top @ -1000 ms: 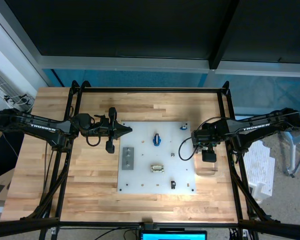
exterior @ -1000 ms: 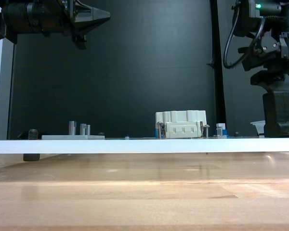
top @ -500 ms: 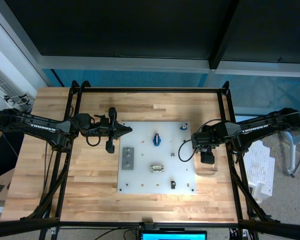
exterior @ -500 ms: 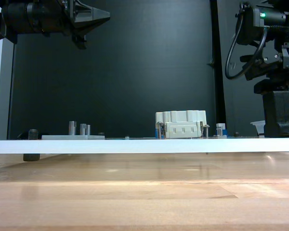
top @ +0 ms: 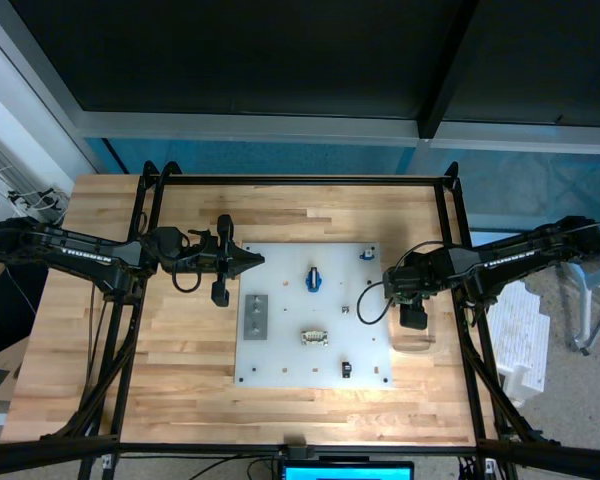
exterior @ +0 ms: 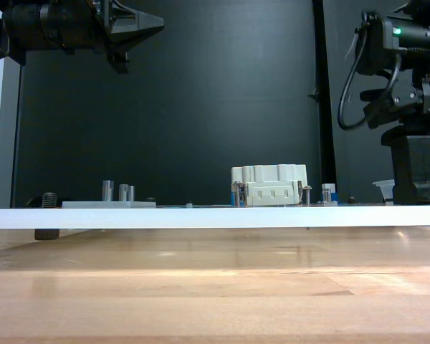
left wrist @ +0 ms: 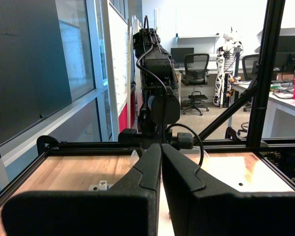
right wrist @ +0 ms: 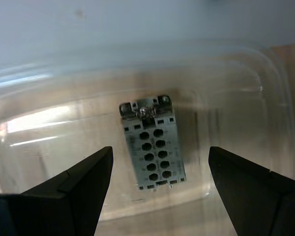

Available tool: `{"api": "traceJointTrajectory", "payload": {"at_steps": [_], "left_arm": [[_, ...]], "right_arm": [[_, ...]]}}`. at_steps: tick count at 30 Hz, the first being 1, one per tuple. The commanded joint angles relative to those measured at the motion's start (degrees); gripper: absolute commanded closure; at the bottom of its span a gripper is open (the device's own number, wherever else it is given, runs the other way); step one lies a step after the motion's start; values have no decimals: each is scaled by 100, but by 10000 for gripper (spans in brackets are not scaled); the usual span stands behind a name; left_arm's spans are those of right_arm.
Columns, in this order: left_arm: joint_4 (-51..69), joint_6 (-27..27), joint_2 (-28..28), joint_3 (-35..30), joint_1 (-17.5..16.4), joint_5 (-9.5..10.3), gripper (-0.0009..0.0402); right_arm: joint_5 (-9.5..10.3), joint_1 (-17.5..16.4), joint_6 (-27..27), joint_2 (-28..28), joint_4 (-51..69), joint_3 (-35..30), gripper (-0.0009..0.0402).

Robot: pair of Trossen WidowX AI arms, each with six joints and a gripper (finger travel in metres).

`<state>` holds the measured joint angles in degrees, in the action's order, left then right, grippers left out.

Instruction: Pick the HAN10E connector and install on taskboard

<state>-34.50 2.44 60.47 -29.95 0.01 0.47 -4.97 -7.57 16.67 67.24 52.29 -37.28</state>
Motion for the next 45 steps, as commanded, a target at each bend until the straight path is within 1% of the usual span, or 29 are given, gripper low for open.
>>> {"api": "traceJointTrajectory", "payload": {"at_steps": [1,7,16,21,31,38,45], "left_arm": [[0,2,2,0,-2,0,392],[0,2,2,0,-2,0,392],[0,2,2,0,0,0,392],[0,2,2,0,0,0,392],[0,2,2,0,0,-2,392],[0,2,2,0,0,0,392],[0,2,2,0,0,-2,392]], "right_arm": [[0,-11,7,2,-42,50,121],[-2,-74,92,17,-234,201,121],[2,-98,94,188,-313,210,121],[2,-107,109,190,-372,212,125],[2,-109,111,190,-426,229,159],[7,-111,133,341,-557,238,178],[13,-116,131,337,-551,243,211]]}}
